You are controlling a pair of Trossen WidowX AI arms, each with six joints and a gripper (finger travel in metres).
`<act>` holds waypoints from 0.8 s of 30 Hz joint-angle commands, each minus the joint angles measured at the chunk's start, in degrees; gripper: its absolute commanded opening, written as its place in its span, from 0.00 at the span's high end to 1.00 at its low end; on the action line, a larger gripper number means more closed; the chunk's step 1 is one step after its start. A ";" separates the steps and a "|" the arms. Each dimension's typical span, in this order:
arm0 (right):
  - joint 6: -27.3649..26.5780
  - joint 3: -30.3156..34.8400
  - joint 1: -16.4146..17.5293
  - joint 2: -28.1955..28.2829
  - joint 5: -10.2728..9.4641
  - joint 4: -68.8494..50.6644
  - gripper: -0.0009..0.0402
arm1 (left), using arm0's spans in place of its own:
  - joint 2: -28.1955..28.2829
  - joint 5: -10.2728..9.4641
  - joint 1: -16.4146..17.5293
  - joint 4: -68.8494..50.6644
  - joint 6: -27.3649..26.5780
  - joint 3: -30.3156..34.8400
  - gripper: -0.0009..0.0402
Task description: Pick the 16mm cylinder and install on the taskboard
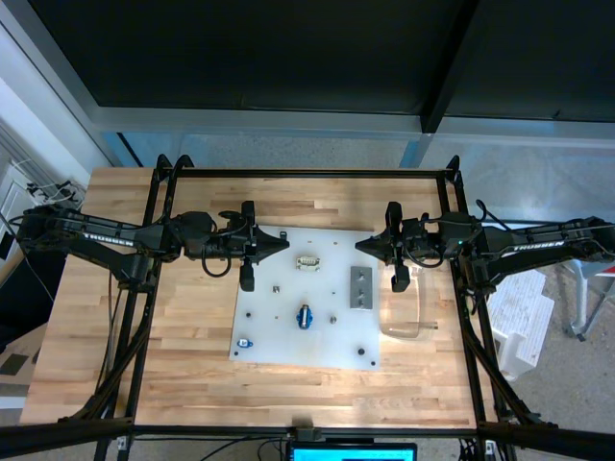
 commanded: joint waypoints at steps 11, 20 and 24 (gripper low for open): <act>1.42 0.00 -2.60 -0.50 -0.55 0.52 0.98 | -0.09 -1.77 0.24 4.09 0.02 -2.51 0.98; 2.64 0.00 -2.67 -0.48 -0.87 0.72 0.98 | -0.09 -1.73 0.33 4.50 -0.52 -2.51 0.98; 2.60 0.00 -2.67 -0.50 -1.14 0.72 0.98 | -0.07 -1.73 0.35 4.50 -1.27 -2.51 0.98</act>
